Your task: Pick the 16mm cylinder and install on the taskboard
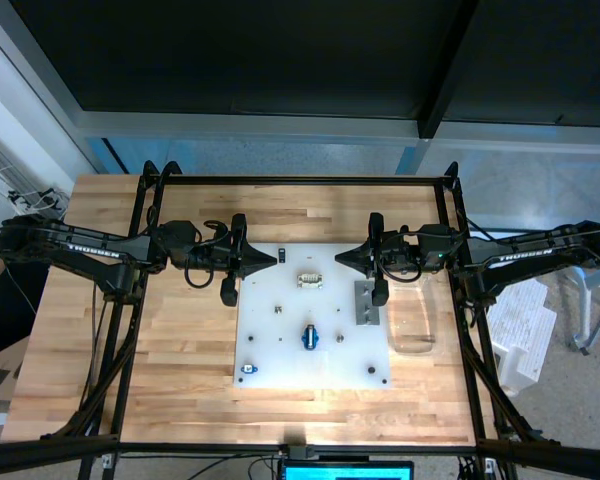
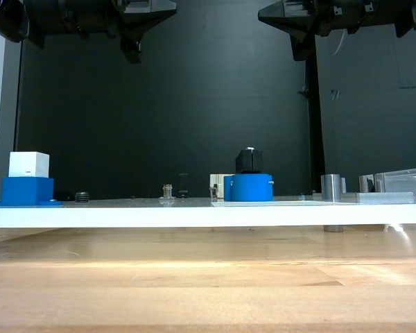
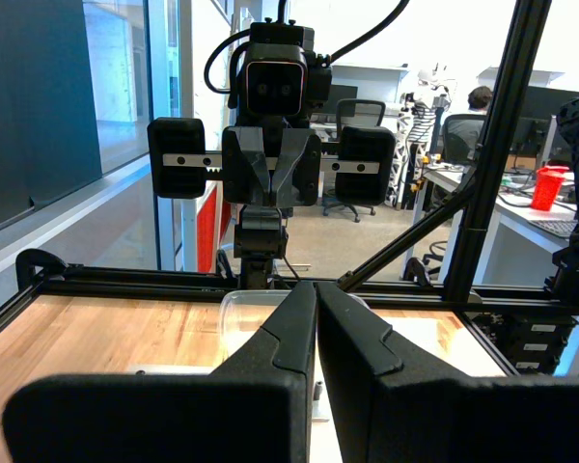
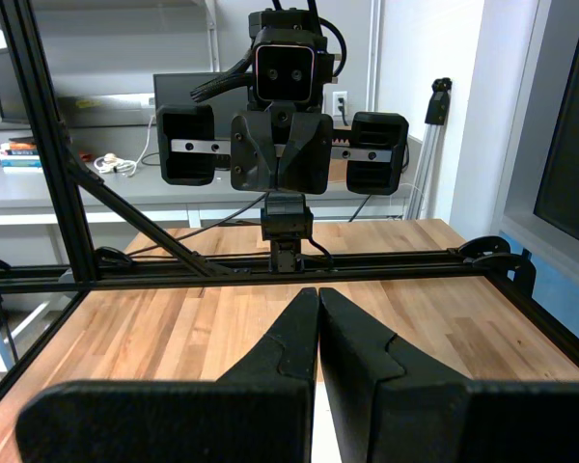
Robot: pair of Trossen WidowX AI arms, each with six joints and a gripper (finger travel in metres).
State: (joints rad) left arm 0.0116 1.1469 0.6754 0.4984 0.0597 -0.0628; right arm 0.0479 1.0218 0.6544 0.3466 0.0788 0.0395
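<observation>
From table height the wooden table (image 2: 208, 277) filled the foreground. The board (image 2: 194, 215) showed only as a white edge, its holes out of sight. At its near left corner sat a blue piece (image 1: 246, 372) topped by a white cube. Farther in, the cylinder (image 1: 340, 337) stood upright on the board, just right of the blue connector (image 1: 309, 337) and apart from it, with the grey block (image 1: 366, 301) beyond. A grey stub showed under the board's edge below the cylinder, but whether it sat in a hole could not be told. The clear tray (image 1: 416, 320) lay beside the board's right edge, cut off in the low view. Above the board's far part the left gripper (image 1: 276, 258) and right gripper (image 1: 337, 257) hung level, tip facing tip and apart. Each had its fingers pressed together on nothing, and the low view cropped both at its upper edge. A black frame (image 1: 300, 180) ringed the table. Beyond were dark panels, windows, desks and office chairs.
</observation>
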